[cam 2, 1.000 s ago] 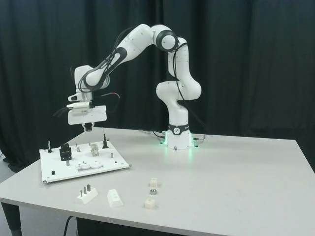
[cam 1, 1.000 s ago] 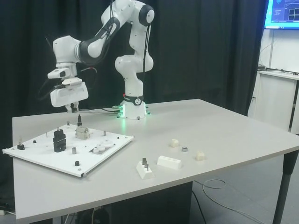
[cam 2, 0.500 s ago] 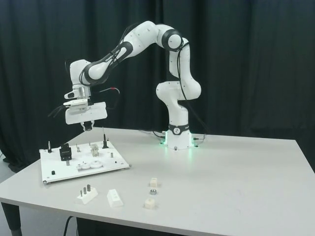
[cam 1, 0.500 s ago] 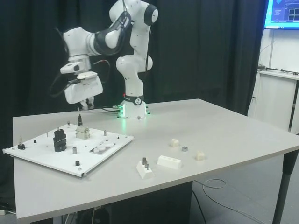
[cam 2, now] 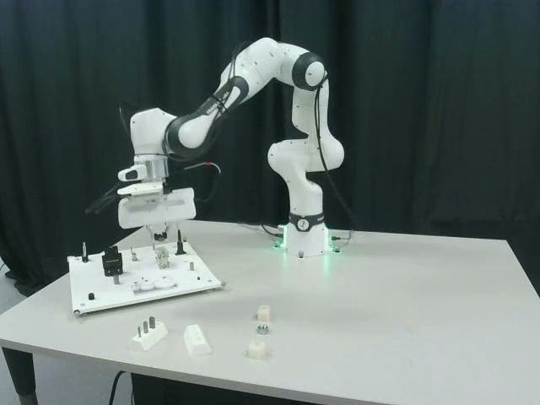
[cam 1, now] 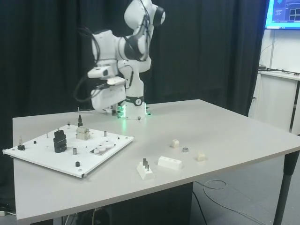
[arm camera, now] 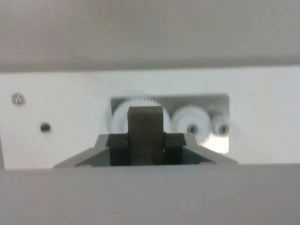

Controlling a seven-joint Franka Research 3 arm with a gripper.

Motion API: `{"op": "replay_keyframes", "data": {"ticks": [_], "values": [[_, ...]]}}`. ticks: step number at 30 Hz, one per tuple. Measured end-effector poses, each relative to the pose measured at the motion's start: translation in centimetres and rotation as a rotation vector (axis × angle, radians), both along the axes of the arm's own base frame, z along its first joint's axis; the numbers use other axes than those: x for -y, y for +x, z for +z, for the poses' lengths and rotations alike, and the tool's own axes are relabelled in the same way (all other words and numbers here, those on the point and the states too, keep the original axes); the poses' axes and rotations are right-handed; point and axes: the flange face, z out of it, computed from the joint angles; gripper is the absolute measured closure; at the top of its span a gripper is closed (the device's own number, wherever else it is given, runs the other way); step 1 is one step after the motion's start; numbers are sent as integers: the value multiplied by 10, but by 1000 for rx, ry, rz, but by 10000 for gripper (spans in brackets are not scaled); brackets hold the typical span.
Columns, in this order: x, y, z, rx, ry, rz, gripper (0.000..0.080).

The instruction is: Place square peg 4.

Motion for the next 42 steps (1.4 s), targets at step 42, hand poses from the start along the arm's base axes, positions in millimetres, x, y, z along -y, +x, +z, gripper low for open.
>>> {"op": "replay_keyframes", "data": {"ticks": [42], "values": [[-123, 96, -133, -45, -98, 4, 653]]}}
